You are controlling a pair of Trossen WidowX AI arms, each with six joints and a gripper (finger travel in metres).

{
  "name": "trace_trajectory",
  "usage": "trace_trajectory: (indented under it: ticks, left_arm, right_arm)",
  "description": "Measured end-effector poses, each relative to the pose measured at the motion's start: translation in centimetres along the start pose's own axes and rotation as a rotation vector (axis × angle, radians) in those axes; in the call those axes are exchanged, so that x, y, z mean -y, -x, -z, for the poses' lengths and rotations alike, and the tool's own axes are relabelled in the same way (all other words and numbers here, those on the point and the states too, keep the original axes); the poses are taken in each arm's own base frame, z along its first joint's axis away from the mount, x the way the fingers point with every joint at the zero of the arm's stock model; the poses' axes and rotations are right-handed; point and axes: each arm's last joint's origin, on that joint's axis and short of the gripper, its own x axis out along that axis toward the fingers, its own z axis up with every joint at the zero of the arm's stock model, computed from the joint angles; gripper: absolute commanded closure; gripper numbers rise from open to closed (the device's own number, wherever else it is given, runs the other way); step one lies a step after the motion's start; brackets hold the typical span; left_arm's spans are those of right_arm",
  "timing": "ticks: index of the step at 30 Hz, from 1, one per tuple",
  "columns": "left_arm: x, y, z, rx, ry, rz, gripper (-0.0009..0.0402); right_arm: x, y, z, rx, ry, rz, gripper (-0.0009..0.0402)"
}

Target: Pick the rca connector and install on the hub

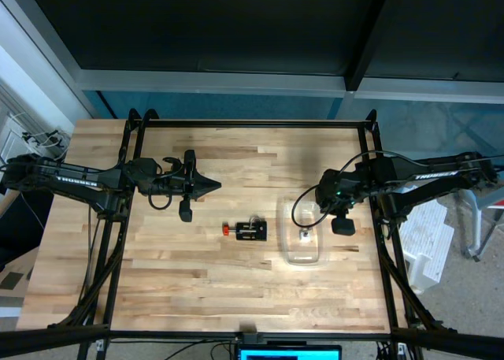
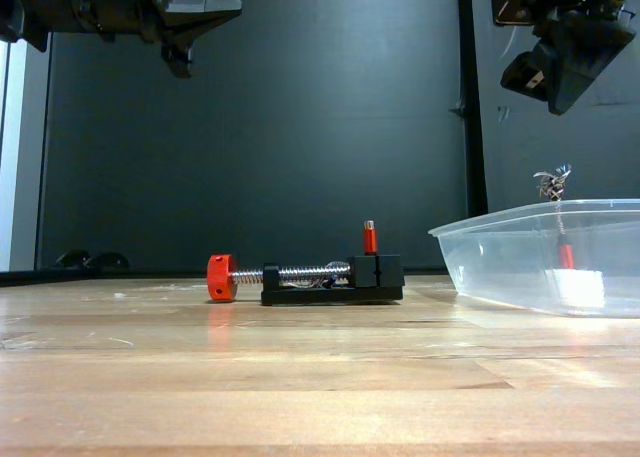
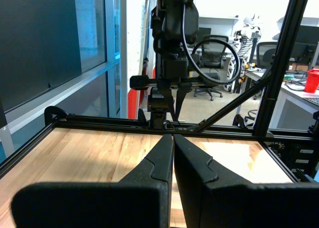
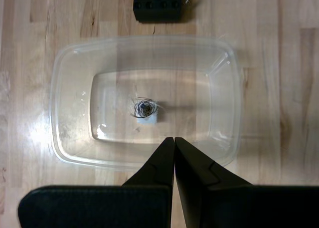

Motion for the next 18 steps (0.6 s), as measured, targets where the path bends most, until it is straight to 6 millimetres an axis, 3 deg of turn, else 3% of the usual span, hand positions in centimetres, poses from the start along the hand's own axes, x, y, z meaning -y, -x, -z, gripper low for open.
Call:
trace_trajectory:
  ticks: [18]
  left_arm:
    - [0.0, 0.0, 0.0, 0.000, 0.000, 0.000, 0.0393]
  right_arm:
    - [-0.3, -1.5, -0.3, -0.079, 0.010, 0.007, 0.0258]
